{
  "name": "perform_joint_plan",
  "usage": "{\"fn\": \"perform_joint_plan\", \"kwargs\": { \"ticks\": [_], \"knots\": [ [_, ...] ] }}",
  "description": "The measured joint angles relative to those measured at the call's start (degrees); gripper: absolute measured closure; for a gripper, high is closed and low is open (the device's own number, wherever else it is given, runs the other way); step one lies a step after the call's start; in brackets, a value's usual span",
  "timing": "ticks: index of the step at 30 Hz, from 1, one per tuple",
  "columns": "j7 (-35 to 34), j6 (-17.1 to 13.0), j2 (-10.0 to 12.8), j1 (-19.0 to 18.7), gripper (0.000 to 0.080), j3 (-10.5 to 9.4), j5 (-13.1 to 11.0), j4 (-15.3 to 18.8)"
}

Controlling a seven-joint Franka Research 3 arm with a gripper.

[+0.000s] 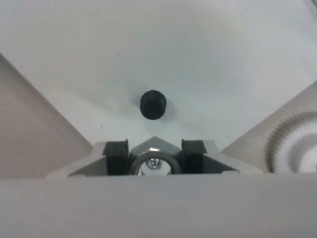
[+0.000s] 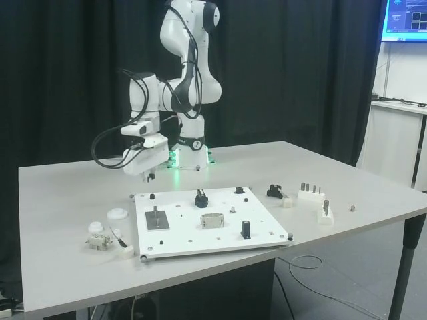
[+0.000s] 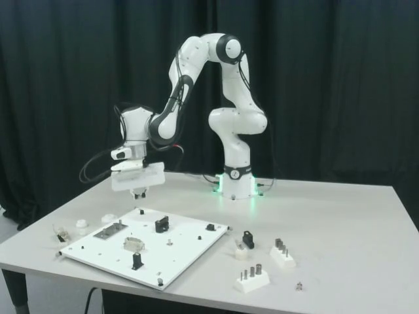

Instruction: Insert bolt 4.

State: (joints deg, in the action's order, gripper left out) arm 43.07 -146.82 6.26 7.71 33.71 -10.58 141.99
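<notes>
The gripper (image 1: 155, 154) holds a bolt (image 1: 155, 163) between its two black fingers (image 1: 117, 156) — the fingers are closed on the bolt's shaft, and its metal end faces the wrist camera. Below it, in the wrist view, lies the white board (image 1: 163, 59) with a small black knob (image 1: 152, 104) standing on it. A white gear (image 1: 296, 144) sits on the grey table (image 1: 29, 129) just off the board's edge.

In the first room view the gripper (image 2: 148, 176) hangs above the board's (image 2: 207, 223) far left corner, clear of the surface, near the black knob (image 2: 153, 197). The white arm (image 2: 187, 73) bends up and back to its base, where a green light glows. On the table to the right of the board stand white blocks (image 2: 311, 194) holding more bolts.
</notes>
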Motion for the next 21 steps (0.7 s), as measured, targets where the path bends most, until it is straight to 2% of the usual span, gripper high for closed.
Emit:
{"fn": "perform_joint_plan", "kwargs": {
  "ticks": [6, 14, 21],
  "knots": [
    [4.6, 0.0, 0.4, 0.0, 0.0577, -0.08, -0.4, 0.0],
    [6.8, -0.1, 1.2, -0.2, 0.0577, -0.54, -0.8, 0.0],
    [7.6, -0.6, 1.9, -0.4, 0.0577, -1.30, -3.4, -0.1]
  ]
}}
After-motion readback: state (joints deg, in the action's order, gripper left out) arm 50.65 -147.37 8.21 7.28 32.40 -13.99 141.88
